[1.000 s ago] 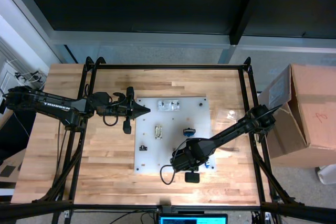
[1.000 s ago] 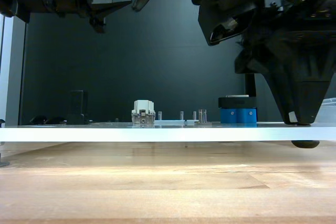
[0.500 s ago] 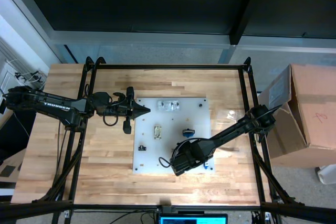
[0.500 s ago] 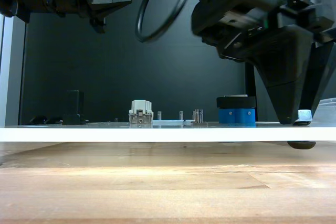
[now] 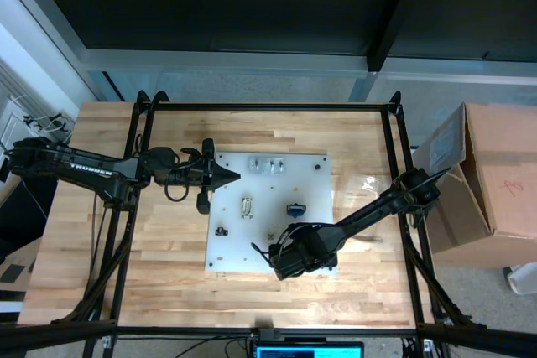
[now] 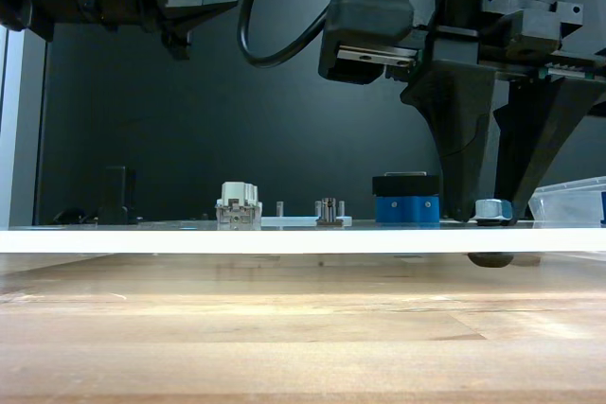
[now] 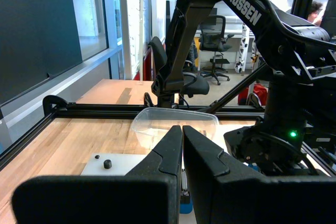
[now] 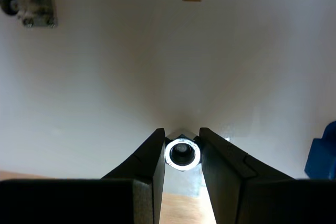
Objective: Pick the M12 nut and place it on its threads and fasten
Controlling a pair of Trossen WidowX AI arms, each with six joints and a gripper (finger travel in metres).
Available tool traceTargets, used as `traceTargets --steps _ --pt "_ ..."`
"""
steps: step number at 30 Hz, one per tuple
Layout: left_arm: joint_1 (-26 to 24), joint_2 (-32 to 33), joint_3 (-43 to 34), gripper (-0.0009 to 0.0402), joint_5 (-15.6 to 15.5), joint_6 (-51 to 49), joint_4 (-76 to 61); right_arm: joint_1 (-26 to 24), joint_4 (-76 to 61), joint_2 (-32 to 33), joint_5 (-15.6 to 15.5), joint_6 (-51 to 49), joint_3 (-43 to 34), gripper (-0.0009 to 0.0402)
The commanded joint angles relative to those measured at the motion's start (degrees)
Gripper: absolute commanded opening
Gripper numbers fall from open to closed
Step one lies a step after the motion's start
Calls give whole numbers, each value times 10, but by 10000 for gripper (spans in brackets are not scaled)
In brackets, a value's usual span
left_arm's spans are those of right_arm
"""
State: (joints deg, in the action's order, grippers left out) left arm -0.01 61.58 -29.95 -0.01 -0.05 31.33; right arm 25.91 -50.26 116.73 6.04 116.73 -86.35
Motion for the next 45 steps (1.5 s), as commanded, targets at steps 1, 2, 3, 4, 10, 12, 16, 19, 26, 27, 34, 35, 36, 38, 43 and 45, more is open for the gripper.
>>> traceTargets --steps 1,2,3,4,10,12,16,19,26,27,34,35,36,38,43,45 --pt "0 0 0 0 0 0 0 0 -6 0 0 14 0 12" --pt "0 0 0 0 0 0 0 0 -6 0 0 20 0 12" --pt "0 0 0 0 0 0 0 0 -6 0 0 31 0 12" --pt "0 0 0 0 0 0 0 0 -6 0 0 46 0 12" --pt "0 0 0 0 0 0 0 0 -7 0 0 192 0 12" --pt "0 0 0 0 0 0 0 0 -7 0 0 238 0 12" --pt "0 0 0 0 0 0 0 0 -7 0 0 354 0 12" --pt "0 0 0 0 0 0 0 0 -7 1 0 463 0 12" --pt "0 0 0 0 0 0 0 1 -7 1 0 618 0 12" --pt "0 0 0 0 0 0 0 1 -7 1 0 618 0 12" --pt "0 0 0 0 0 0 0 1 -5 0 0 614 0 12" --pt "0 0 0 0 0 0 0 1 -4 0 0 614 0 12" --pt "0 0 0 0 0 0 0 1 -4 0 0 614 0 12" --pt "0 0 0 0 0 0 0 1 -3 0 0 614 0 12" --pt "0 0 0 0 0 0 0 1 -5 0 0 615 0 12" --pt "0 0 0 0 0 0 0 1 -12 0 -1 614 0 12"
